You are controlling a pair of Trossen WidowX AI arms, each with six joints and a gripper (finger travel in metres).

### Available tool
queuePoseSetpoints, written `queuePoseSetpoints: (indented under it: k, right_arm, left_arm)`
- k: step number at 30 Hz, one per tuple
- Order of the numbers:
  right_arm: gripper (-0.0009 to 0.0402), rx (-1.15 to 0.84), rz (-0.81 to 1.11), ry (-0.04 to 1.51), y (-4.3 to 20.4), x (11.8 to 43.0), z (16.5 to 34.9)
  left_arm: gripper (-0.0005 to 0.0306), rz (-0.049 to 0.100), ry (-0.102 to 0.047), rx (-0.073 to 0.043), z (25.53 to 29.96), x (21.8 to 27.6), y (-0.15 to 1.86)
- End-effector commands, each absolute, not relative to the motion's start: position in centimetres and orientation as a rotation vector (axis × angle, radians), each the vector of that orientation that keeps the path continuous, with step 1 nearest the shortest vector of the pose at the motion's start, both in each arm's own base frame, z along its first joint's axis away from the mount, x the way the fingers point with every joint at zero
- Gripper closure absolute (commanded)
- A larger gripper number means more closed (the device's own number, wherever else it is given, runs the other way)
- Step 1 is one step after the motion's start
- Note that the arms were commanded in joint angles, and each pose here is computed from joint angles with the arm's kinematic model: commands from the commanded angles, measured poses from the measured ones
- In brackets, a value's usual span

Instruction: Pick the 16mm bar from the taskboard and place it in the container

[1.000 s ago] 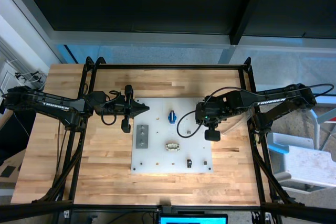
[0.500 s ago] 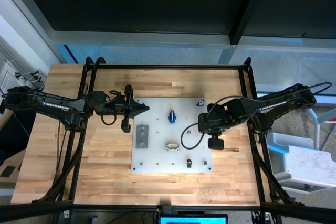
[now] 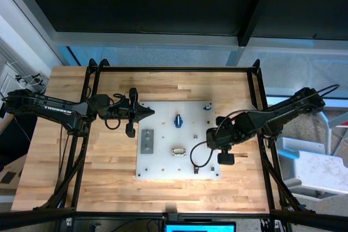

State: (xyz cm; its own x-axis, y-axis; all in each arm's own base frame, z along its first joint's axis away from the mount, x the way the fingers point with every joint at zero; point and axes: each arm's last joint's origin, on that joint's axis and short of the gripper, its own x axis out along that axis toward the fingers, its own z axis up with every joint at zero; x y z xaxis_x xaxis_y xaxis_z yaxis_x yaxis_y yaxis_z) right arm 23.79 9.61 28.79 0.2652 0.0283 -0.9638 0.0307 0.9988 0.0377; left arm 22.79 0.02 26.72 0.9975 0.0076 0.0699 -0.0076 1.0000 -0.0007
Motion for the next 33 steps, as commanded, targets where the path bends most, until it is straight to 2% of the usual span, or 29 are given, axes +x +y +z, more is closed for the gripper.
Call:
queuePoseSetpoints:
  k: [1,16,33]
  right_arm:
    - [0.0393,0.051,0.0,1.313,10.3,23.8,28.5]
    - [0.0393,0.056,0.03,1.334,13.7,23.5,27.3]
    - [0.0383,0.043,0.065,1.366,16.9,25.4,26.6]
  left_arm:
    - [0.03,0.008,-0.07,0.0,26.72,22.79,0.02]
    - [0.03,0.008,-0.07,0.0,26.73,22.79,0.03]
    - [0.03,0.008,-0.07,0.0,26.72,22.79,0.02]
